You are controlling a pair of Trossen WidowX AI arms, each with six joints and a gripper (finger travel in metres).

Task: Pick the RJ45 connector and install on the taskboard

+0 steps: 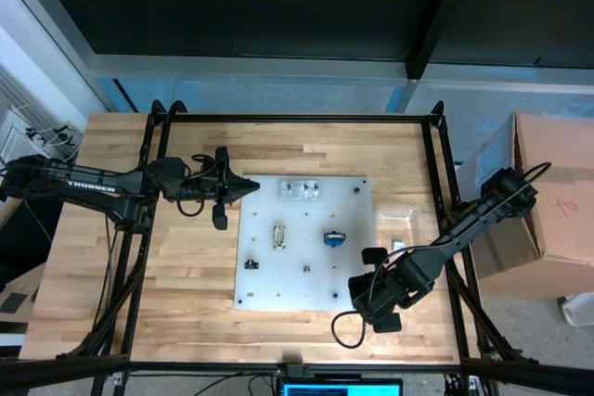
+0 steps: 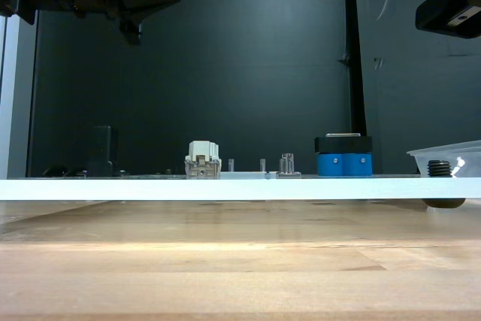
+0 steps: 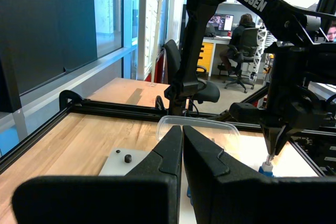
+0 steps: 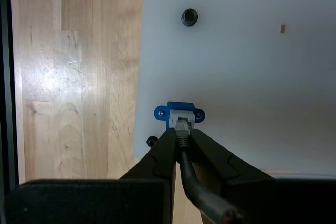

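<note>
Wood-plank table (image 1: 186, 303) w/ black frame rails (image 1: 297, 119) round its edge carries white taskboard (image 1: 278, 280) lying flat approx. mid-table, & clear plastic tray (image 1: 397, 214) just beside board's right edge.

A cardboard box (image 1: 548, 201) stands off the table (image 1: 186, 317); a clear plastic tray (image 1: 396, 214) lies on it.

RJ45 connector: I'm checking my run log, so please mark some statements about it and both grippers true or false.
1. The right gripper is shut on the RJ45 connector. True.
2. The connector lies free on the board. False: it is held, its tip at a blue mount; how far in, I cannot tell.
3. The left gripper hovers shut near the board's far-left corner. True.
4. The right gripper is over the board's far edge. False: it is at the near-right corner.
</note>
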